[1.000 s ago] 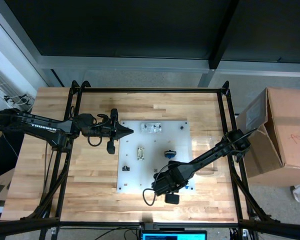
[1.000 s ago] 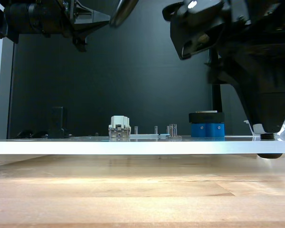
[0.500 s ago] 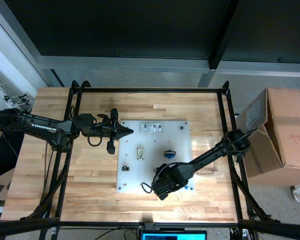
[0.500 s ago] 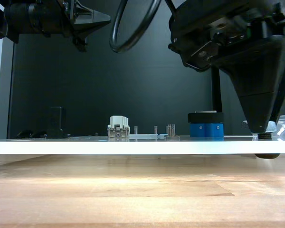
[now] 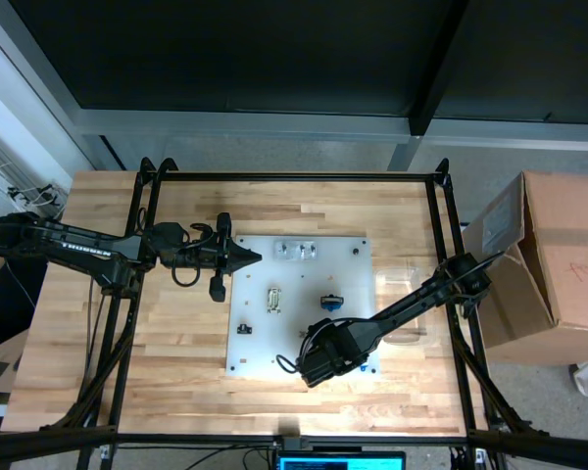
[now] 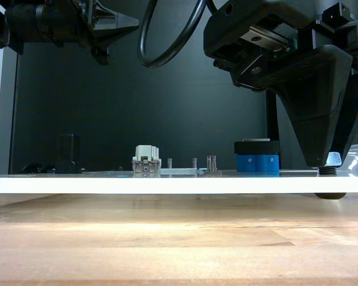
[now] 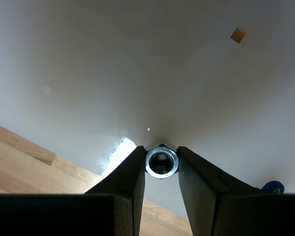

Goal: Pick the M12 nut and place it on its threads and fasten

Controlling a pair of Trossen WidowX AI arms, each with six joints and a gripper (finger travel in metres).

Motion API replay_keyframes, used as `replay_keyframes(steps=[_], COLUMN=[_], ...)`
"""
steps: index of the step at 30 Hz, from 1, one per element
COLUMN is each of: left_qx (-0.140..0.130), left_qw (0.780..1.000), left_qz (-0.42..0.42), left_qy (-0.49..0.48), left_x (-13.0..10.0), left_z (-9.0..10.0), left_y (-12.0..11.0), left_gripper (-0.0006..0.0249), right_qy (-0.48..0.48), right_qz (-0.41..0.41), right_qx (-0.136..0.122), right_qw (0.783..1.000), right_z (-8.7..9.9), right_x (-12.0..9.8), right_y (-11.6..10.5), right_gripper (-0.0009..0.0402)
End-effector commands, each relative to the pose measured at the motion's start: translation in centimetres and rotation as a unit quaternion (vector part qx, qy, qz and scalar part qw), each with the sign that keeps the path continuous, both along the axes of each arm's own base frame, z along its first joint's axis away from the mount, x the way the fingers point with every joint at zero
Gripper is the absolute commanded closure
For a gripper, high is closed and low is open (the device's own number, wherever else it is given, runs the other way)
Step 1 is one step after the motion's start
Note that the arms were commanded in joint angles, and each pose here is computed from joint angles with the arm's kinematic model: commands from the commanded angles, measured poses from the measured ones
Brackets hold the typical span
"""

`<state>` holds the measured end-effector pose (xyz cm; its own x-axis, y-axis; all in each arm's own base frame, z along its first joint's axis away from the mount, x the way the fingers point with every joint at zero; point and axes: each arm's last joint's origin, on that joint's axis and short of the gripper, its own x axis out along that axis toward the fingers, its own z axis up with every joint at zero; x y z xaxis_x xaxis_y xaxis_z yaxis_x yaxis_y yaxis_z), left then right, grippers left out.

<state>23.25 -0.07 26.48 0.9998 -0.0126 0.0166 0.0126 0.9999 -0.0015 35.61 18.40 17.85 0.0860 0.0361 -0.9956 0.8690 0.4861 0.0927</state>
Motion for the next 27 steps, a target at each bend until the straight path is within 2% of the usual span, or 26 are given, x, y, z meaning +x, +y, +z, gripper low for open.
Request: replay_keyframes(steps=[1,7,21,27], left_qx=[0.000,0.000,0.000,0.000], left_qw=[1.000,1.000,1.000,1.000], left_qz=[0.000,0.000,0.000,0.000], left_qy=[0.000,0.000,0.000,0.000], left_x=[0.01,0.01,0.01,0.01], left_z=[0.00,0.00,0.01,0.00], left_y=[0.01,0.01,0.01,0.01], left_gripper=[0.0243,0.0243,0.0243,0.0243], right_qy=[0.002,0.003,0.001,-0.004], right_qz=[0.001,0.002,0.001,0.002], right_qx=[-0.002,-0.002,-0.001,0.002], right_qw=[1.000,1.000,1.000,1.000], right_z=[0.02,0.02,0.17,0.61], right_x=[-0.05,-0.07,-0.08,-0.15], right_y=[-0.01,0.00,-0.02,-0.08], right_gripper=[0.0372,0.0346,0.0221,0.0182])
